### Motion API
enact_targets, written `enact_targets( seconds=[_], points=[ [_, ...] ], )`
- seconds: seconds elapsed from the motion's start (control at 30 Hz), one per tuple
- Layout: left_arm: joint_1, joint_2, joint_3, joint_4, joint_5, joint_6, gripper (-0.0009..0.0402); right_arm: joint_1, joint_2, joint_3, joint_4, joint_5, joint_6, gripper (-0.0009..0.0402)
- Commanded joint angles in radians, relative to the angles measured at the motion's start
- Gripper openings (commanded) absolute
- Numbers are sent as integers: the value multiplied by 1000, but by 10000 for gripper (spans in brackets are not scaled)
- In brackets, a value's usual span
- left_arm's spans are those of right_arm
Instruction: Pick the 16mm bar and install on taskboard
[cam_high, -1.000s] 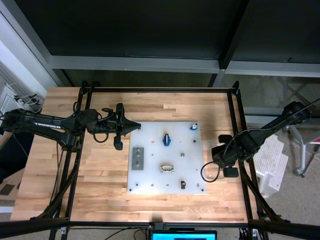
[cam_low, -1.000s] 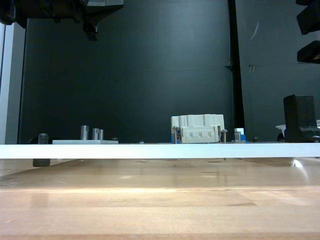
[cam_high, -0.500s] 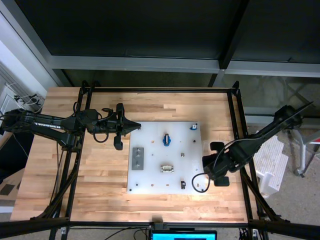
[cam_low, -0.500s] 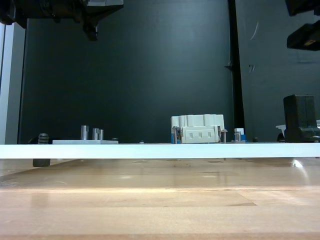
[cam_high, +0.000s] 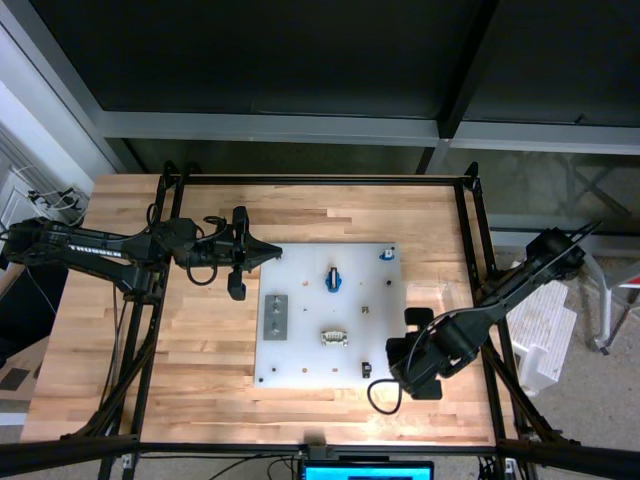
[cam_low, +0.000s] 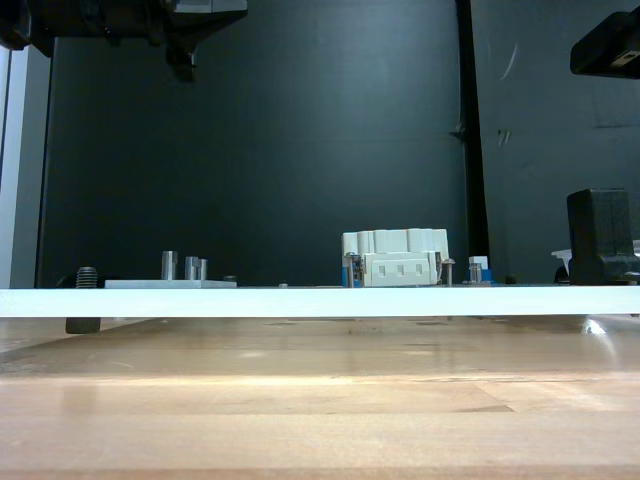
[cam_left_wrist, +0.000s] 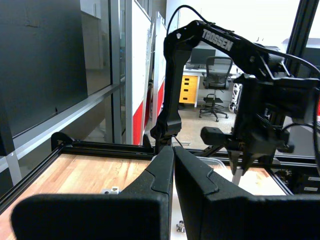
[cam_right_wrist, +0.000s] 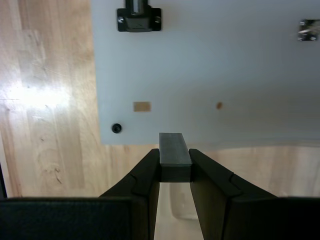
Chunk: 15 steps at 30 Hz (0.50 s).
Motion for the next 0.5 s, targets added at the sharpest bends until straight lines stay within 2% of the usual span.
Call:
enact_targets(
  seconds=[0.03, 0.5],
  points=[
    [0, 0, 0, 0, 0, 0, 0, 10, 32, 26, 2, 0, 10, 8],
    [0, 0, 0, 0, 0, 0, 0, 27, 79, 40, 46, 0, 24, 8]
  ],
)
